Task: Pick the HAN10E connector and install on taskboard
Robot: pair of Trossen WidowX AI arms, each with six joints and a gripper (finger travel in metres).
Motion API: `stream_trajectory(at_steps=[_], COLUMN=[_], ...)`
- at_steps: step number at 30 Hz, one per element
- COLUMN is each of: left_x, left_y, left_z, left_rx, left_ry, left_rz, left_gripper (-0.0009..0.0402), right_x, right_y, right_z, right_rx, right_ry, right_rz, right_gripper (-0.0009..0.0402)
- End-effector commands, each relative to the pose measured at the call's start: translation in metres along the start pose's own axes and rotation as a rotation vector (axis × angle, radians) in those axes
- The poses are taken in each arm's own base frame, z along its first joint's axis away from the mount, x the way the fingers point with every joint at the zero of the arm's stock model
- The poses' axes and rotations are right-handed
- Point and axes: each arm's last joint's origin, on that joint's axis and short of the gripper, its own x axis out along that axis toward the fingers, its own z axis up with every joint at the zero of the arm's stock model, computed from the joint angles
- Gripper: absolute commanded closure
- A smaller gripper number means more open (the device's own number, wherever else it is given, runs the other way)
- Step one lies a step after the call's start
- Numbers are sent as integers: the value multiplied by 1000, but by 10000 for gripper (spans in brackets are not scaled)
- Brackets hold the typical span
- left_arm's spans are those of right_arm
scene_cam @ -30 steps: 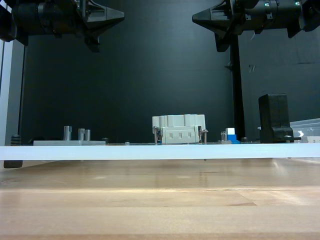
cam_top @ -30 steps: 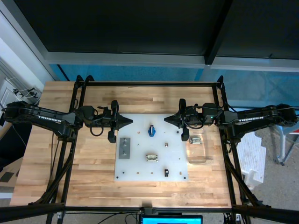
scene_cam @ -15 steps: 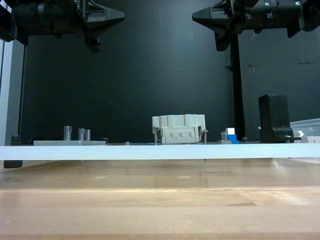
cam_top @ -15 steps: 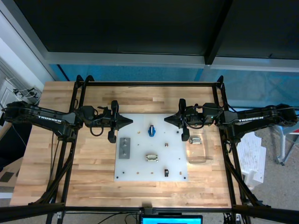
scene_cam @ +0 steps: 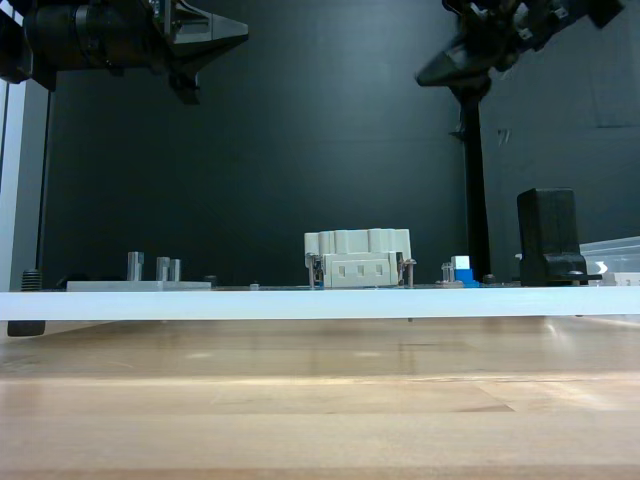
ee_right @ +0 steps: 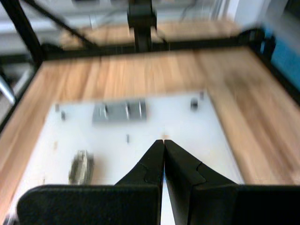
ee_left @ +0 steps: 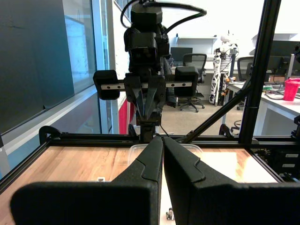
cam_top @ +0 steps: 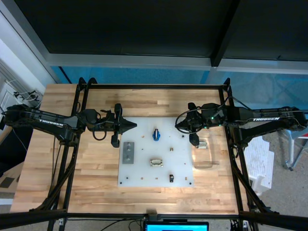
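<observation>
HAN10E connector [cam_top: 202,144]: lies in the clear tray [cam_top: 205,164], just beside the taskboard's [cam_top: 144,177] right edge. Only the high view shows it. The low view gives just the tray's rim and a beige housing [scene_cam: 357,258] standing on the board. My right gripper [cam_top: 178,124] hangs above the board's far right part, nose tilted down. Its own camera shows the fingers [ee_right: 154,161] clenched together, empty, over the grey block [ee_right: 119,111]. My left gripper [cam_top: 134,125] hovers level at the far left edge, also clenched empty.
</observation>
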Motion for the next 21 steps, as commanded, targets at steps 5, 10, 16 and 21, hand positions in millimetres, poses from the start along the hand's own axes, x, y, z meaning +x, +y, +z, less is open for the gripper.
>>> stream_trajectory(at_steps=[5,10,16,21], left_x=[0,0,0,0], left_y=[0,0,0,0], left_z=[0,0,0,0], left_rx=[0,0,0,0], left_ry=[0,0,0,0], left_rz=[0,0,0,0], left_gripper=[392,392,392,392], right_x=[-20,-29,-27,-26], right_y=[0,-1,-2,-2], right_z=[2,-3,-14,-22], right_rx=[6,2,-17,-26], right_ry=[227,388,599,724], right_rz=[-17,-40,-59,-66], right_gripper=[393,393,393,393])
